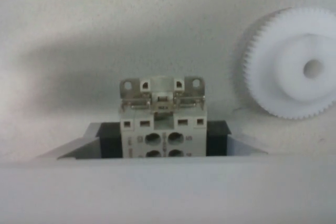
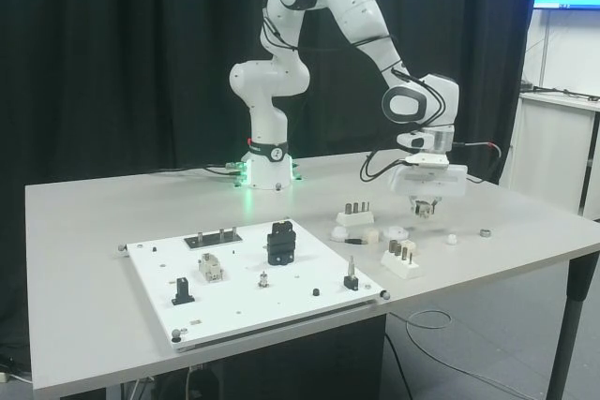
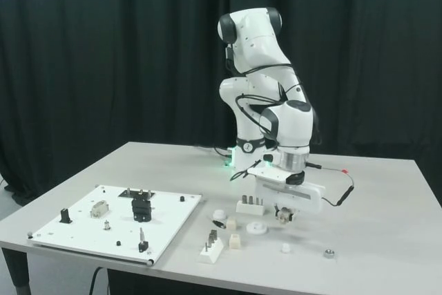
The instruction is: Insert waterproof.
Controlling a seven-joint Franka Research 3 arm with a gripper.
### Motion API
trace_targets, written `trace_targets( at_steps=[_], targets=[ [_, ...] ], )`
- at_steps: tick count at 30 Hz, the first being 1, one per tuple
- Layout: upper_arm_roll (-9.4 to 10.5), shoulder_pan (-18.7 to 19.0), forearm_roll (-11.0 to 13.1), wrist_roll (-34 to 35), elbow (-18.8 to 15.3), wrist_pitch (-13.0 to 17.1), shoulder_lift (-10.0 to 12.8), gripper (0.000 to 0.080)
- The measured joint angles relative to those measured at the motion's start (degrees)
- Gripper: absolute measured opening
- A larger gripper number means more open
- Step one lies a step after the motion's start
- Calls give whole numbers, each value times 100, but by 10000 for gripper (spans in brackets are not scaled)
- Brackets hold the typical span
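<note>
In the wrist view a small whitish connector (image 1: 161, 116) with metal clips on top and round holes in its face sits between my black fingers (image 1: 111, 141). My gripper (image 1: 163, 141) is shut on it. From the room cameras the gripper (image 2: 424, 208) (image 3: 284, 215) hangs just above the grey table, well to the right of the white board (image 2: 234, 302) (image 3: 76, 231). The board carries a small grey socket (image 2: 211, 269) (image 3: 100, 207) and a black connector block (image 2: 281, 243) (image 3: 141, 207).
A white gear (image 1: 299, 66) (image 2: 398, 231) (image 3: 257, 228) lies on the table close to the gripper. Two white holders with pins (image 2: 354, 217) (image 2: 401, 259), a small cube (image 2: 371, 234), a white cap (image 2: 452, 240) and a nut (image 2: 486, 231) lie around it.
</note>
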Motion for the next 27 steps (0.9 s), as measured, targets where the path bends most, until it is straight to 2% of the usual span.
trace_targets(
  at_steps=[6,13,27],
  targets=[
    [-8,-51,0,-100,43,-181,-101,316],
    [-8,-208,0,-395,131,-566,-315,316],
    [-8,-766,1,-1254,389,-1331,-756,316]
  ],
)
